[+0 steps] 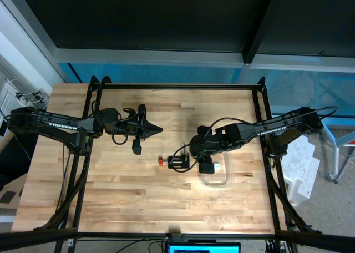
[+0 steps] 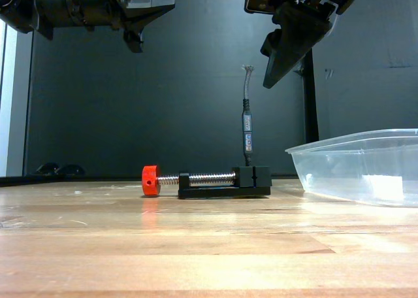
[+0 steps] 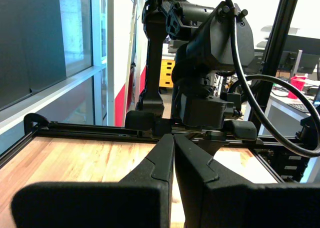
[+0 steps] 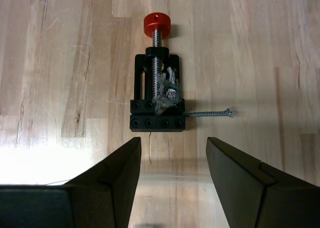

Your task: Pick the usb-c connector and install on the hub

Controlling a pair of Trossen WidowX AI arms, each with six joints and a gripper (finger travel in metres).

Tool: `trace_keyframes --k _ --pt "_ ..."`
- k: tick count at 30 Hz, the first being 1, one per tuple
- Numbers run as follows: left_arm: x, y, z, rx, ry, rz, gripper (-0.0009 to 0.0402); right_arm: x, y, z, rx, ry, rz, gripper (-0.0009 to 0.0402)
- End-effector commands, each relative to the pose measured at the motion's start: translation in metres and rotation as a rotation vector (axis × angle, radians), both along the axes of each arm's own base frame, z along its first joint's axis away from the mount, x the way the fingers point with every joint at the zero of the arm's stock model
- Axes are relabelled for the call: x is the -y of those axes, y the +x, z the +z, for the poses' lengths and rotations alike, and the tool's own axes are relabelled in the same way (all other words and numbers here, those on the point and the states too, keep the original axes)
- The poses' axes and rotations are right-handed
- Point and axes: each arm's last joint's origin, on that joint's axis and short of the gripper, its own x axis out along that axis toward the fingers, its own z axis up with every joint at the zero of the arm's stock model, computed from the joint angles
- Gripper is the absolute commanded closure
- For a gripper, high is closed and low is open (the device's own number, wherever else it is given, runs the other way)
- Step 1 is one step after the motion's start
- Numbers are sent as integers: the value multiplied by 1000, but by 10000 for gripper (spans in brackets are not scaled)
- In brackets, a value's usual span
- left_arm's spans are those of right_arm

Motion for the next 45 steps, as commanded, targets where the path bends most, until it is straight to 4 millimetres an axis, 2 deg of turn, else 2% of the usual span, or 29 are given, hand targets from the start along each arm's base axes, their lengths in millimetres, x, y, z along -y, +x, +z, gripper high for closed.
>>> trace_keyframes --k 1,10,18,23,28,38,45 --pt "0 0 0 0 0 0 393 0 1 1 9 -1 4 234" --pt "0 0 0 0 0 0 393 7 -11 14 84 -10 26 312" --pt "0 0 0 0 0 0 393 25 -39 30 325 -13 22 394" --pt "0 0 0 0 0 0 393 33 -53 44 525 -6 2 390" --pt "0 0 0 0 0 0 393 41 -63 48 690 18 22 392" --pt "0 0 0 0 0 0 393 47 -82 36 943 26 -11 393" --pt "0 0 0 0 0 0 393 48 -87 28 1024 42 -28 393"
